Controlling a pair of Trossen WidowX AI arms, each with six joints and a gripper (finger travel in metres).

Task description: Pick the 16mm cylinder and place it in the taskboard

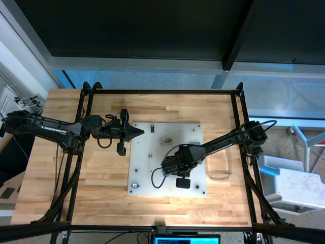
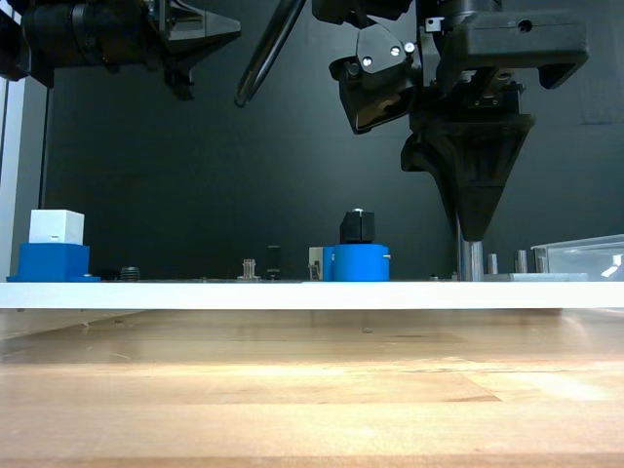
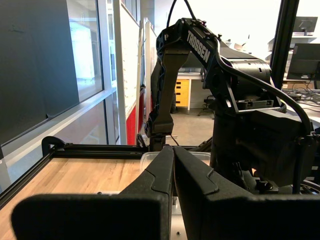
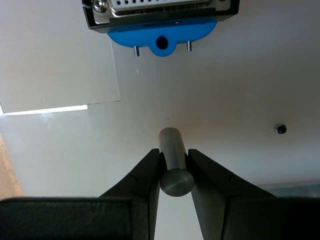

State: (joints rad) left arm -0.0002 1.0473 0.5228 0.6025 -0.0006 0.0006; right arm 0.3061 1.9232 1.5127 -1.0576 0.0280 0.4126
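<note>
I am clamping my right gripper [image 2: 474, 226] on the cylinder [image 4: 172, 150] and holding it upright over the taskboard [image 1: 147, 173], closer to the board's near edge. A blue connector [image 4: 161, 35] is sitting on the board near it. The cylinder's lower end is reaching down to the board; I cannot tell if it is touching. My left gripper [image 3: 173, 165] is hanging at the board's left edge, fingers pressed together.

The wooden table [image 1: 61, 173] carries the white taskboard [image 1: 144, 168] flat in its middle, a clear tray [image 1: 219, 173] just beside the board's right edge and a black frame [image 1: 162, 92] around, with the left gripper [image 1: 140, 131] over the board's left edge and the right gripper [image 2: 473, 222] over the board.
</note>
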